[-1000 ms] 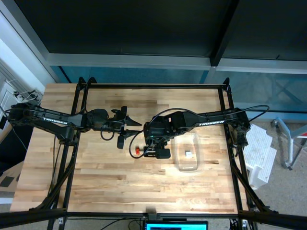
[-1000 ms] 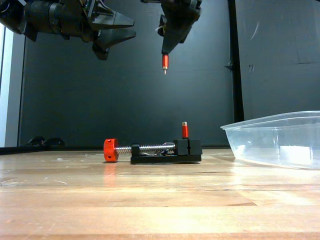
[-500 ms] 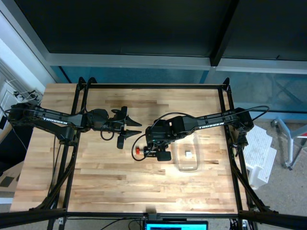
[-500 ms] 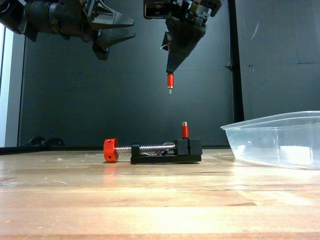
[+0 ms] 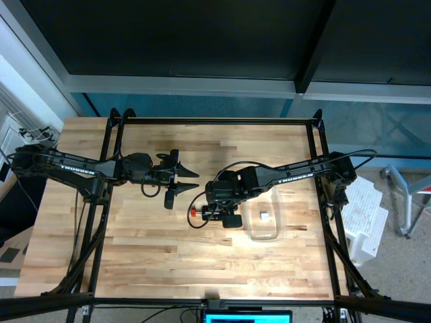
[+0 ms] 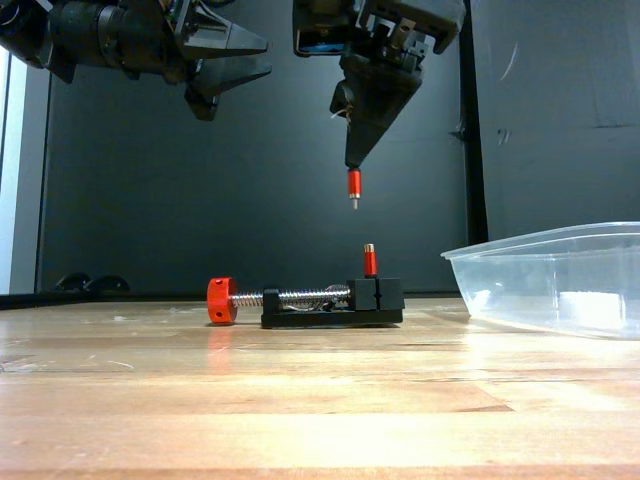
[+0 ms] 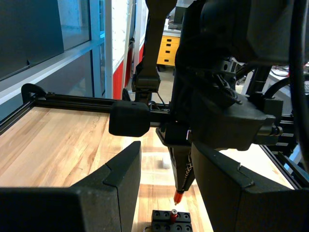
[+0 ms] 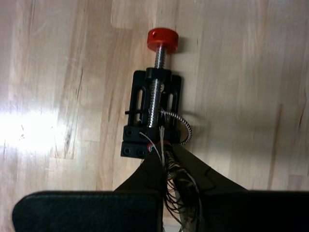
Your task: Pick the rca connector and install on the hub
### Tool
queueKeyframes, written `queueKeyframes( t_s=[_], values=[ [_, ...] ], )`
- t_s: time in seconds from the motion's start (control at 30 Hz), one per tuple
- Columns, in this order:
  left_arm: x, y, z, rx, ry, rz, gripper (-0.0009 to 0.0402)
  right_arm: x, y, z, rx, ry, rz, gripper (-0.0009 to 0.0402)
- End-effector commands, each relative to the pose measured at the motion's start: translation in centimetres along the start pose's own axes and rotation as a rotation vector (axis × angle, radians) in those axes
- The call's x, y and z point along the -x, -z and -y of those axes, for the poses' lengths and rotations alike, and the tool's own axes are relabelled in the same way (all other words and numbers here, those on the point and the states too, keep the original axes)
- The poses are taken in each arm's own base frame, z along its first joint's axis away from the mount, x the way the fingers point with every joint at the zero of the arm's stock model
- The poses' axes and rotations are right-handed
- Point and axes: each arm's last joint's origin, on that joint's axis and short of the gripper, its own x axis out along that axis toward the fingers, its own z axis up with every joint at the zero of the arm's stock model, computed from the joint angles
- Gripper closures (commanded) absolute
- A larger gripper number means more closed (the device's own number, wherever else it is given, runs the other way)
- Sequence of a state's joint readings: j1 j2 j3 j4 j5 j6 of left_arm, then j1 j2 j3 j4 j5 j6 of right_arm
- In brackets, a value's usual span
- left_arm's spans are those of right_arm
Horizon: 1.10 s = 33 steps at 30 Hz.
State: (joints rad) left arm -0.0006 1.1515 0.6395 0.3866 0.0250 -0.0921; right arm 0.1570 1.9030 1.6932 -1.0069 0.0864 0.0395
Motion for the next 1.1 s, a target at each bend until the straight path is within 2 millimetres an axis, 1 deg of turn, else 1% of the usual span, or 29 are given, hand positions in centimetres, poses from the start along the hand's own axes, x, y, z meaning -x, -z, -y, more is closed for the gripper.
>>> queueKeyframes(
  t_s=[0.03,0.2,0.53,0.63,0.87,1.1],
  values=[
    [0.0,0.0,0.0,-0.001,-0.001,0.001,0.0253,-0.3,0.2,-0.1,0.005,0.003,-0.006,0.0393],
    [0.0,0.0,0.0,-0.001,-0.001,0.001,0.0253,-0.8,0.4,-0.5,0.014,0.000,-0.007,0.0393],
    [0.0,0.0,0.0,-0.001,-0.001,0.001,0.0253,-1.1,0.6,-1.0,0.027,0.019,-0.018,0.0393],
    [0.0,0.0,0.0,-0.001,-0.001,0.001,0.0253,-1.2,0.6,-1.1,0.029,0.018,-0.017,0.0393],
    [0.0,0.0,0.0,-0.001,-0.001,0.001,0.0253,-2.2,1.0,-1.1,0.020,0.016,-0.009,0.0393],
    [0.0,0.0,0.0,-0.001,-0.001,0.001,0.0253,-2.2,1.0,-1.1,0.022,0.016,-0.009,0.0393]
  ],
)
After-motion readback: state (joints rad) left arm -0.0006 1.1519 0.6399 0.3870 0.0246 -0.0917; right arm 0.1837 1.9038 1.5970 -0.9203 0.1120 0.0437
